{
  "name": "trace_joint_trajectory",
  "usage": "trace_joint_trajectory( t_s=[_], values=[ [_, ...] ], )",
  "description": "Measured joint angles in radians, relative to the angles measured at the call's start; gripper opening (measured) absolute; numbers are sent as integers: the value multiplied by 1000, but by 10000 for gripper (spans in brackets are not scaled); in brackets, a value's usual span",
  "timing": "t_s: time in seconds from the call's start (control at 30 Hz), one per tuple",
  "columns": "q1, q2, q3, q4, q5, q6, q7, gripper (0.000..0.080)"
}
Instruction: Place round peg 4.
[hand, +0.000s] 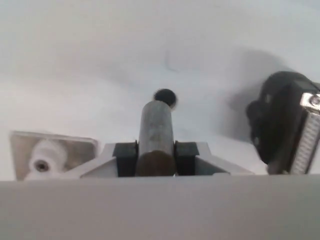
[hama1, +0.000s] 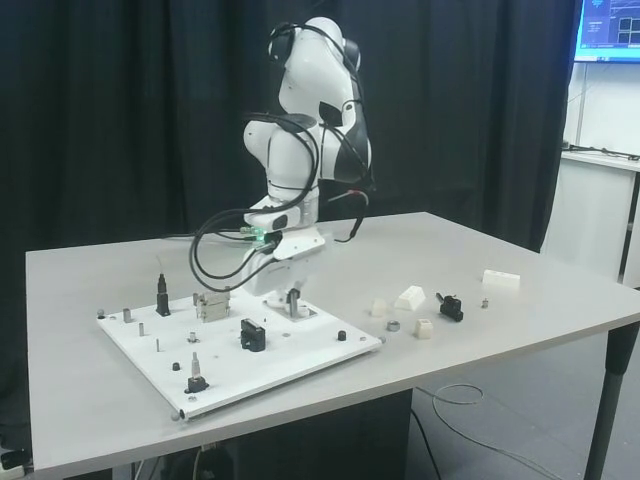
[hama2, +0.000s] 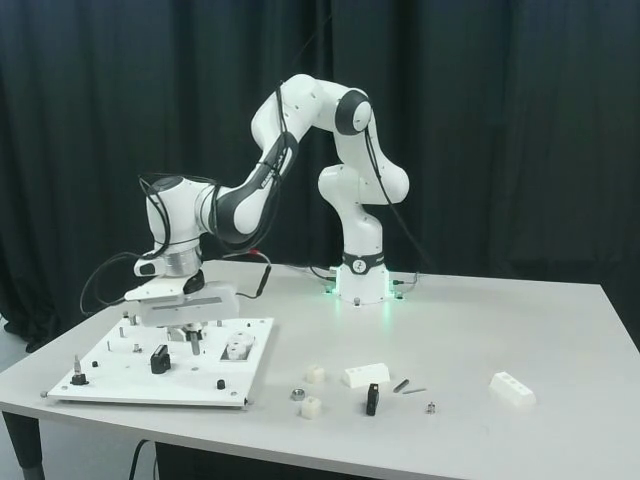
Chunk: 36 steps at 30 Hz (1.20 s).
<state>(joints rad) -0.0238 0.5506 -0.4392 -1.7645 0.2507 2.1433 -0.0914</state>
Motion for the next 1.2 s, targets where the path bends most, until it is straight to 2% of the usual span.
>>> trace_joint_trajectory(
  t_s=[0.37,0.67,0.93,1.2],
  values=[
    [63,-9,0,-6,57,-55,3,153],
    [130,-21,0,-35,59,-58,35,153],
    [187,-38,0,-80,59,-41,75,153],
    [232,-46,0,-132,58,21,98,153]
  ],
)
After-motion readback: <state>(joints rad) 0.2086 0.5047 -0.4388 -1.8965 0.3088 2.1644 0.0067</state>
